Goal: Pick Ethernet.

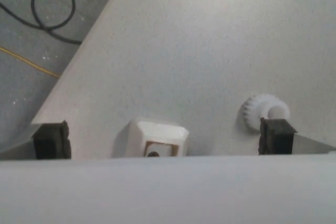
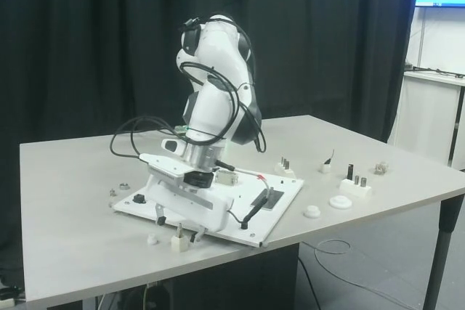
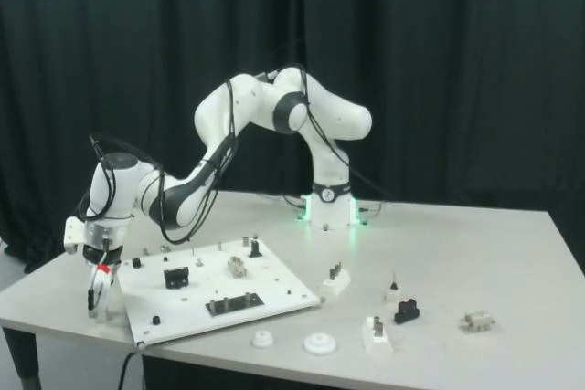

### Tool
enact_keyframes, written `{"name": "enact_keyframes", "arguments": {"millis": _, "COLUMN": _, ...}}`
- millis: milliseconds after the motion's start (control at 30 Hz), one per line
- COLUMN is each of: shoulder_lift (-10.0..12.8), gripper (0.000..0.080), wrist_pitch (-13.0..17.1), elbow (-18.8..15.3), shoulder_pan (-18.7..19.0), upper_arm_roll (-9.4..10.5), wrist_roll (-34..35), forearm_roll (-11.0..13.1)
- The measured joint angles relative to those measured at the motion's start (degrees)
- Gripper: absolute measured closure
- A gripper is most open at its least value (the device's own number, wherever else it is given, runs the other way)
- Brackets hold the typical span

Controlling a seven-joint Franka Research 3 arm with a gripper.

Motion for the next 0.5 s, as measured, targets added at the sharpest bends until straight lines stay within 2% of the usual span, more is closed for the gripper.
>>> {"name": "enact_keyframes", "arguments": {"millis": 433, "shoulder_lift": 0.0, "gripper": 0.0003, "wrist_pitch": -1.7, "elbow": 1.0, "shoulder_pan": 0.01, "upper_arm_roll": 0.04, "wrist_roll": -0.11, "forearm_roll": 0.02}}
{"name": "enact_keyframes", "arguments": {"millis": 500, "shoulder_lift": 0.0, "gripper": 0.034, "wrist_pitch": -1.97, "elbow": 1.16, "shoulder_pan": 0.02, "upper_arm_roll": 0.06, "wrist_roll": -0.11, "forearm_roll": 0.02}}
